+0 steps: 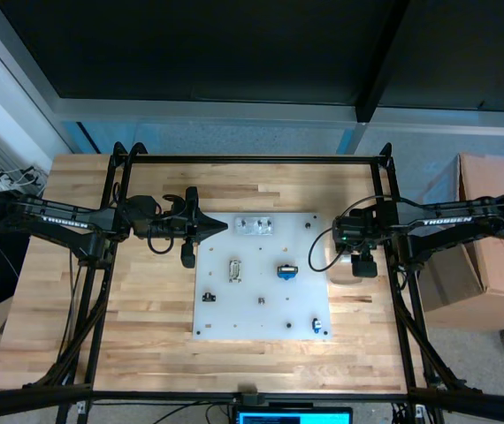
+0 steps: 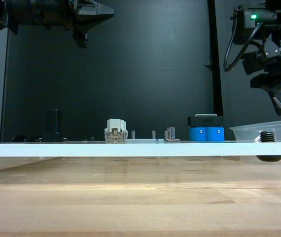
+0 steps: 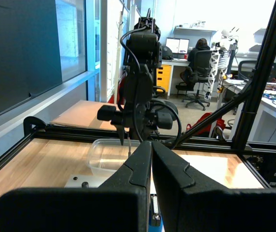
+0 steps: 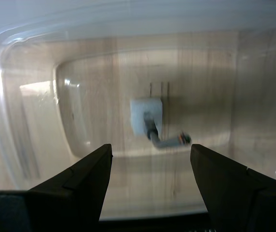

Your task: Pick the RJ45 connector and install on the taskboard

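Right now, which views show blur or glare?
Right wrist view: soft, glare on the tray holding the loose RJ45 connector below the open right end effector; left wrist view: bright windows behind the shut left end effector by the taskboard.

**Bright Board, Dark Backdrop, One Hazy Wrist View**

Even overhead light leaves the white task board (image 1: 261,305) bright in the high view, with only faint shadows. The low view sits against a black backdrop (image 2: 155,74). Behind the closed left gripper (image 3: 151,144), the daylit room washes out. Beyond the spread right gripper (image 4: 150,150), the RJ45 connector (image 4: 146,116) lying in the clear tray (image 4: 26,106) looks hazy and blurred.
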Robot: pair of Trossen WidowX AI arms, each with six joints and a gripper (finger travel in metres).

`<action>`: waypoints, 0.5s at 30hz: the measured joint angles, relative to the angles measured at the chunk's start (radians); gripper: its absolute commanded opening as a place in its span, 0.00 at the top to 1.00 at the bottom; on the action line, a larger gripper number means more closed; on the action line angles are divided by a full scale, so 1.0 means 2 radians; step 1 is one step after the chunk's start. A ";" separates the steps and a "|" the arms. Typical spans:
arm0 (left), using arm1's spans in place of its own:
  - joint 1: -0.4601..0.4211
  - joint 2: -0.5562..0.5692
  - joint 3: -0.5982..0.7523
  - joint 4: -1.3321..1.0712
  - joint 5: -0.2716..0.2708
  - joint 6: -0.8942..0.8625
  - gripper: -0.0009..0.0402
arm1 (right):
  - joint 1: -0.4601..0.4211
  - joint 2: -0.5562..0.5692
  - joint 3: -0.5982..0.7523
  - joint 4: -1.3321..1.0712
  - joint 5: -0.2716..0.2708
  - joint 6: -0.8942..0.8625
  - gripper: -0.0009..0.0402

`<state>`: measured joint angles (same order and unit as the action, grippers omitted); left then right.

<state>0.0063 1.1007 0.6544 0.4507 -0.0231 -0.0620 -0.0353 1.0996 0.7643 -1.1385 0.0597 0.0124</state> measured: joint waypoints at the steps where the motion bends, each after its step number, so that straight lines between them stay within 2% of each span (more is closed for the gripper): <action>1: 0.000 0.000 0.000 0.000 0.000 0.000 0.98 | 0.000 0.005 -0.001 0.007 0.000 0.000 0.43; 7: 0.000 0.000 0.000 0.000 0.000 0.000 0.98 | -0.006 0.033 -0.006 0.024 0.000 0.000 0.44; 15: 0.000 0.000 0.000 0.000 0.000 0.000 0.98 | -0.032 0.059 -0.006 0.029 -0.006 -0.027 0.51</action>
<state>0.0063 1.1011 0.6544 0.4511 -0.0231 -0.0620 -0.0986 1.2182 0.7513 -1.0809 0.0479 -0.0414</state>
